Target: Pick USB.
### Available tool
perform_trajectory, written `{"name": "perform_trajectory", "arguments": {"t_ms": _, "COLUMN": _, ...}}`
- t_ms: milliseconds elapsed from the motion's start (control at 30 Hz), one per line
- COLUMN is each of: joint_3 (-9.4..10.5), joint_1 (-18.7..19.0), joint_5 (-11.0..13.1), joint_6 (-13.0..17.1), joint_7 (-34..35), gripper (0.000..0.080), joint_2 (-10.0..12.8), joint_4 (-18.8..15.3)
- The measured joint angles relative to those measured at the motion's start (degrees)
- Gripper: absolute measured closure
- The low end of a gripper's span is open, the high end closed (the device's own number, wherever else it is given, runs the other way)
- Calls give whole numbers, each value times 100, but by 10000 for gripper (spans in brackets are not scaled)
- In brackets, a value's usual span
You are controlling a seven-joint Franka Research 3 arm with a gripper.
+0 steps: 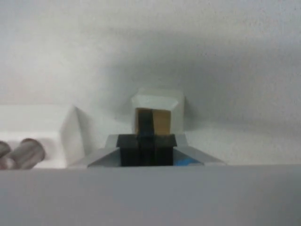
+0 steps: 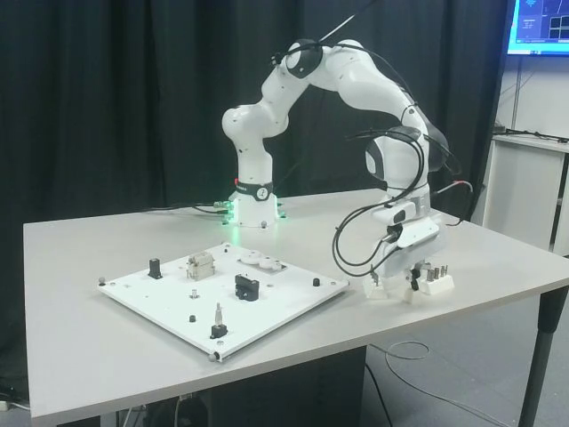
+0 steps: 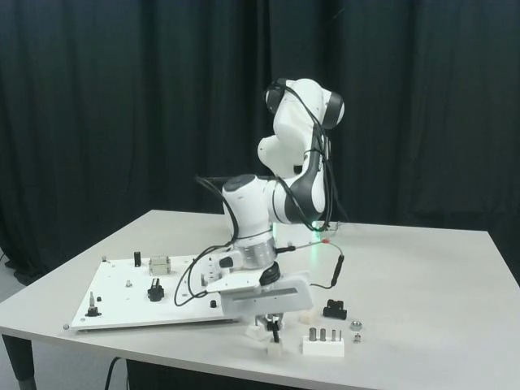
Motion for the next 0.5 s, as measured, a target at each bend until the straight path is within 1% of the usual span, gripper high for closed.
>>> {"name": "perform_trajectory", "arguments": {"t_ms": 200, "joint_3": -197, "joint_1": 124, "joint_5": -77, "joint_6": -313, "joint_7": 114, "gripper": 736, "joint_2": -157, "joint_4": 0}}
{"name": "perform_trajectory", "arguments": {"t_ms": 367, "joint_3": -368, "joint_1": 238, "joint_5": -253, "joint_6": -593, "joint_7": 261, "gripper": 738, "joint_2": -309, "joint_4": 1}}
{"name": "perform_trajectory", "arguments": {"t_ms": 500, "joint_3": -428, "joint_1": 290, "joint_5": -434, "joint_6": -745, "joint_7": 357, "gripper": 738, "joint_2": -433, "joint_4": 1}}
